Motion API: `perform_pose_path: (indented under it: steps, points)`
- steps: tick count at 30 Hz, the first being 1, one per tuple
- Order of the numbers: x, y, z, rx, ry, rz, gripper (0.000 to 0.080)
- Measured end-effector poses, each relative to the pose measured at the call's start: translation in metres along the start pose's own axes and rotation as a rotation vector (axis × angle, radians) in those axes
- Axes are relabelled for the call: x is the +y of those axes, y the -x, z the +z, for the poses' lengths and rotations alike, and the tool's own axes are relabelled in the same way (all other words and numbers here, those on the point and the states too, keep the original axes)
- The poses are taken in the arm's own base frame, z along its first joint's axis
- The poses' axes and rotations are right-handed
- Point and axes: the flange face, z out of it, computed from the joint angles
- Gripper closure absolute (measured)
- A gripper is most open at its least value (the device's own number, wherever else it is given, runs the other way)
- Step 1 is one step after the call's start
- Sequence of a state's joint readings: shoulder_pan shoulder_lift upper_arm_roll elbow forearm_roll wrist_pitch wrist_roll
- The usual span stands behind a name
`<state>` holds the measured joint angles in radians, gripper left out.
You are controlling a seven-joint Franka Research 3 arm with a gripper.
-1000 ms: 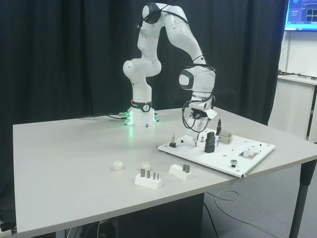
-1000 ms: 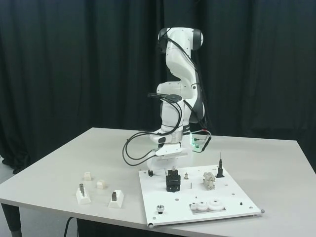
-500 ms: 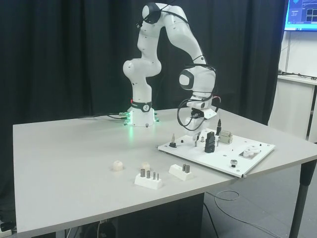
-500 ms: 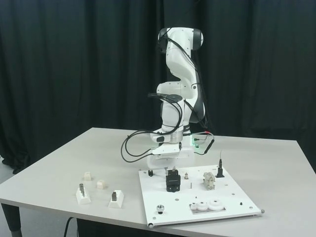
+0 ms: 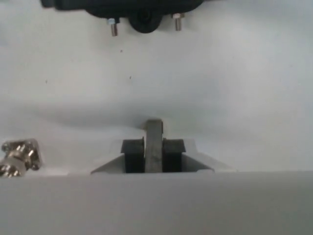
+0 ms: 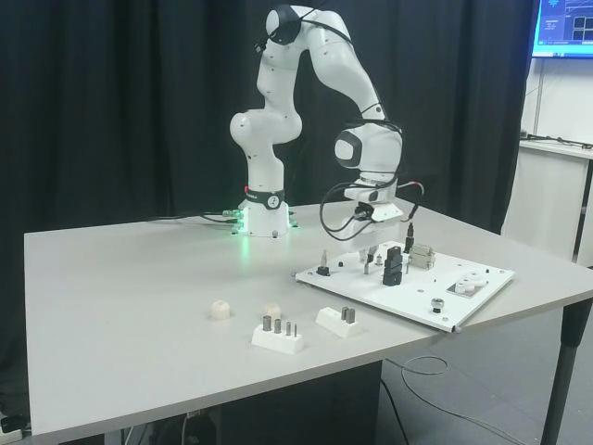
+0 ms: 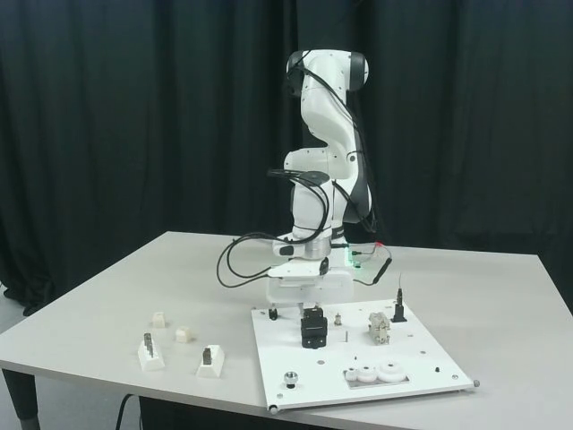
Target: Insert square peg 2.
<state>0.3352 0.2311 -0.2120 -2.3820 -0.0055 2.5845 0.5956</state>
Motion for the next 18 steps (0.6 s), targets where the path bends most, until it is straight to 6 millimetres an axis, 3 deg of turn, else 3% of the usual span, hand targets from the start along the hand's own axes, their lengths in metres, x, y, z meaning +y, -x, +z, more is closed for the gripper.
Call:
perform_pose_path:
  steps: [18]
  points:
    - [0.0012, -0.0006, -0.0001, -0.001, -0.01, 0.138, 0.0728]
